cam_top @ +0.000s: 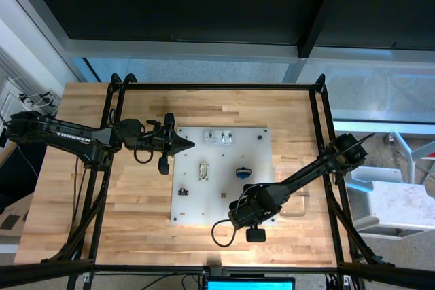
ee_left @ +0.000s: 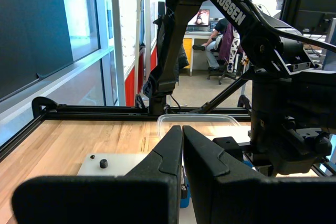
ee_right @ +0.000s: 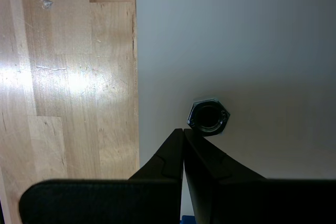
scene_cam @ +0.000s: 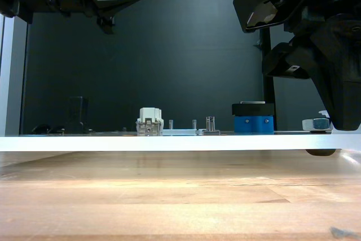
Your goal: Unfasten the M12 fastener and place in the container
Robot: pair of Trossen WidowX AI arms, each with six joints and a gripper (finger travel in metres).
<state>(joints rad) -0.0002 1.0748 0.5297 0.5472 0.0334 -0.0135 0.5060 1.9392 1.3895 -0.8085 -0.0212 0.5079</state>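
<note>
- The right gripper [ee_right: 183, 130] is down at the white board's [cam_top: 204, 202] near right corner, its fingers pressed together with nothing between them.
- The M12 nut [ee_right: 208, 117] sits on the board just beyond the fingertips, untouched. In the low view it shows at 9 o'clock of that gripper, just beside it. Whether it is on its stud, I cannot tell.
- The container [cam_top: 300, 206] lies off the board at 3 o'clock of the right gripper, partly under the arm.
- The left gripper [cam_top: 187, 145] hovers over the board's left edge, fingers closed on nothing, pointing toward 3 o'clock.
</note>
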